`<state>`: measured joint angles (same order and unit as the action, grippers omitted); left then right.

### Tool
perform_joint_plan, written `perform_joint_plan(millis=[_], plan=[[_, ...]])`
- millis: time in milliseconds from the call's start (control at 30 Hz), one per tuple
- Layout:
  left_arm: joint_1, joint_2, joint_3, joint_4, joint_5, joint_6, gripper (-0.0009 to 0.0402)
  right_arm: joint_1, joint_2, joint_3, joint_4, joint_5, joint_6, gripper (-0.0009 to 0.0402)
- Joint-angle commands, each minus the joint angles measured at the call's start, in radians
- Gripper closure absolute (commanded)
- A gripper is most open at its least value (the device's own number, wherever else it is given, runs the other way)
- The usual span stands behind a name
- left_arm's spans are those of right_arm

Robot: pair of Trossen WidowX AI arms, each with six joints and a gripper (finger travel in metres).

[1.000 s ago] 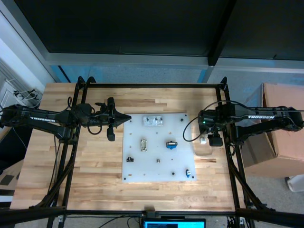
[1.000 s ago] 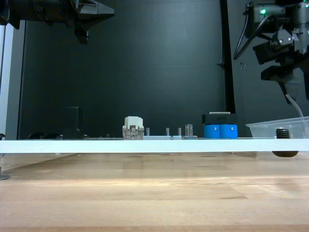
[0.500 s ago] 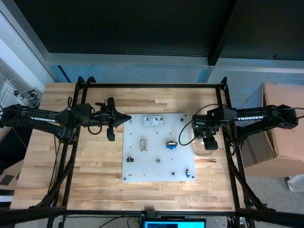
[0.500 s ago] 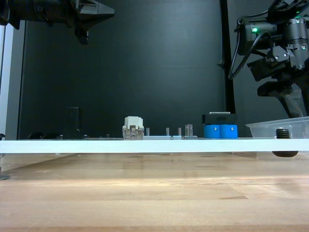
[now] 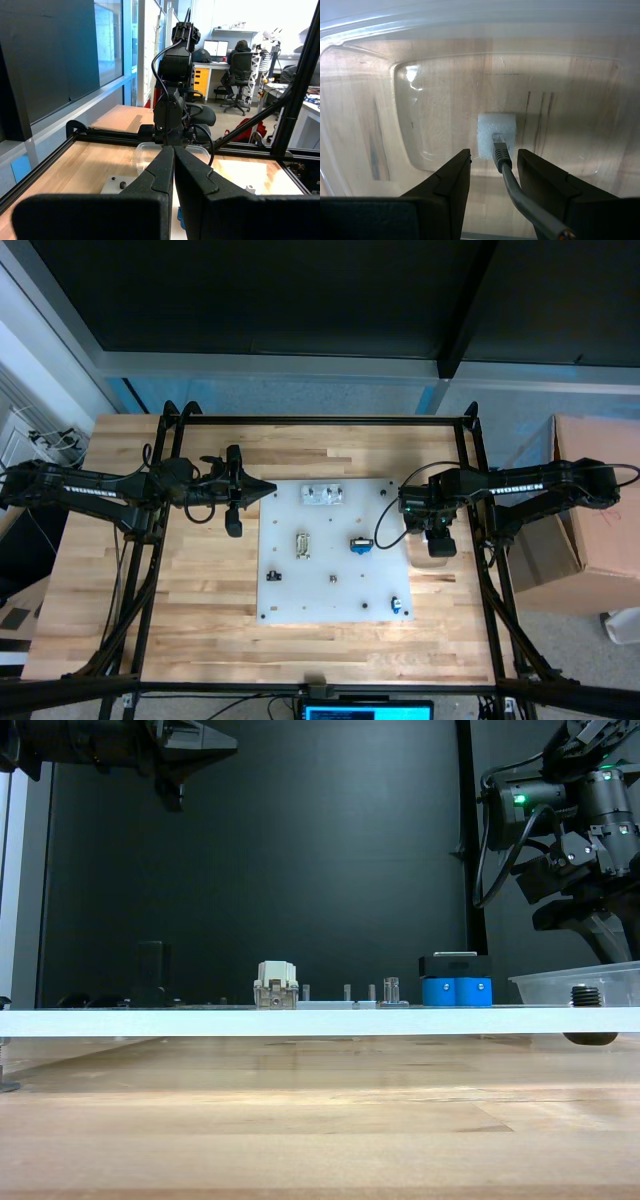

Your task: Pick the RJ45 connector and install on the taskboard

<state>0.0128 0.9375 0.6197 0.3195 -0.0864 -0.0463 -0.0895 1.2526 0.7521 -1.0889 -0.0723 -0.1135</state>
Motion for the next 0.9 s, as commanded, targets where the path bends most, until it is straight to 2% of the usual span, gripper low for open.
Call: perform_joint_plan(millis=[33, 167, 333, 433, 600, 767, 900], plan=[[0.000, 0.000, 0.000, 0.000, 0.000, 0.000, 0.0393, 0.000, 0.000, 0.000, -0.001, 0.001, 0.002, 0.0283], [0.000, 0.000, 0.000, 0.000, 0.000, 0.000, 0.0393, 0.000, 0.000, 0.000, -0.001, 0.001, 0.002, 0.0320], [0.000, 0.000, 0.000, 0.000, 0.000, 0.000, 0.0393, 0.000, 0.000, 0.000, -0.001, 0.001, 0.001, 0.0396], [0.000, 0.000, 0.000, 0.000, 0.000, 0.000, 0.0393, 0.000, -0.001, 0.000, -0.001, 0.002, 0.002, 0.0386], [0.000, 0.000, 0.000, 0.000, 0.000, 0.000, 0.0393, 0.002, -0.007, 0.010, -0.017, 0.002, 0.019, 0.0392], [0.000, 0.000, 0.000, 0.000, 0.000, 0.000, 0.0393, 0.009, -0.028, 0.058, -0.064, 0.005, 0.058, 0.0393], [0.000, 0.000, 0.000, 0.000, 0.000, 0.000, 0.0393, 0.047, -0.049, 0.113, -0.119, 0.011, 0.094, 0.0393]])
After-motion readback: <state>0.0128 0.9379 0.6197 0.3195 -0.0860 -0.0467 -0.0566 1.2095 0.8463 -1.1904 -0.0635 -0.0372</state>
